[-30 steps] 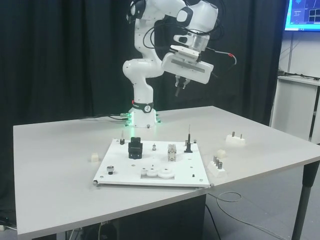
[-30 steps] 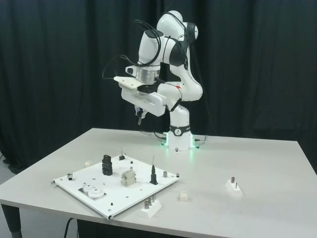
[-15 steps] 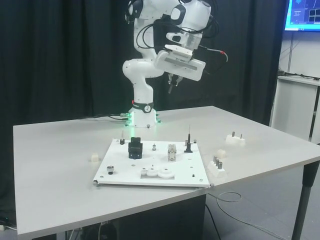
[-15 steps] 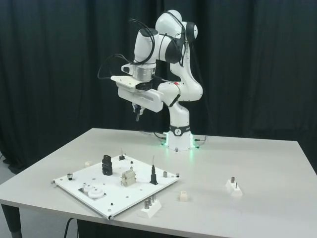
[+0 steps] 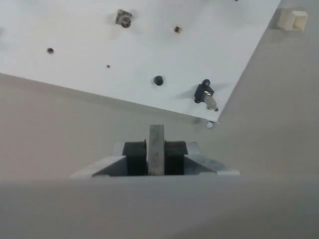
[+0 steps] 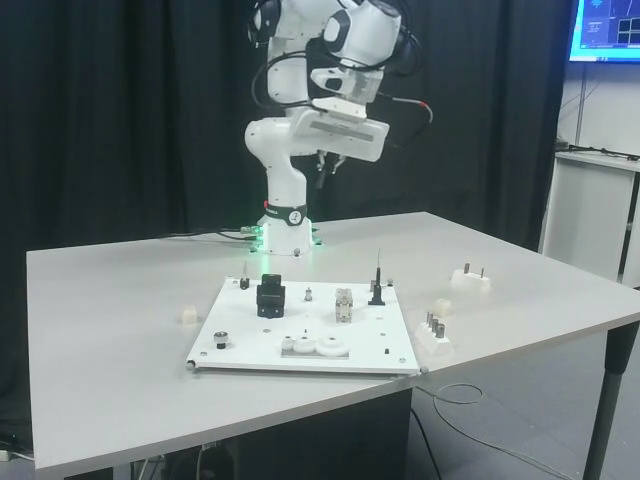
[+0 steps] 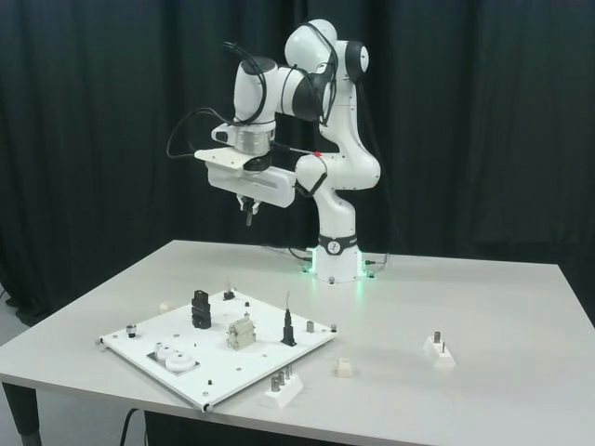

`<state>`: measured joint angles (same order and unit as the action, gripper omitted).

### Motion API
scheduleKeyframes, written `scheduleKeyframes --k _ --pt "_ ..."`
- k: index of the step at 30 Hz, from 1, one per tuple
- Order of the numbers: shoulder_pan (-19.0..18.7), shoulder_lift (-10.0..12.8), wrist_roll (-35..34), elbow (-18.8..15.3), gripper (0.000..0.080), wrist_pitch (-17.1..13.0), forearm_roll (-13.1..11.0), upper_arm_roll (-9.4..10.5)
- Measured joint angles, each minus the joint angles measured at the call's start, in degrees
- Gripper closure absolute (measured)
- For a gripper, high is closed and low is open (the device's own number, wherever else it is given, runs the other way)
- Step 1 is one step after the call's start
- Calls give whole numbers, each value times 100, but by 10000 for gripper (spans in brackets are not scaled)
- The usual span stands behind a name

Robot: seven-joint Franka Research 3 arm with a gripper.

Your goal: Insert square peg 2.

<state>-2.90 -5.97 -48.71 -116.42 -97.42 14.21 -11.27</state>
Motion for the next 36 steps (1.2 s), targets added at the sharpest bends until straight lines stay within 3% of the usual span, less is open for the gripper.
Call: scheduleKeyframes --k 14,27,36 --pt "254 -77 -20 -132 732 -77 3 -400" --pt "332 -175 -190 -420 732 -533 -87 -719" --pt "335 -174 -190 -701 732 -1061 -87 -936"
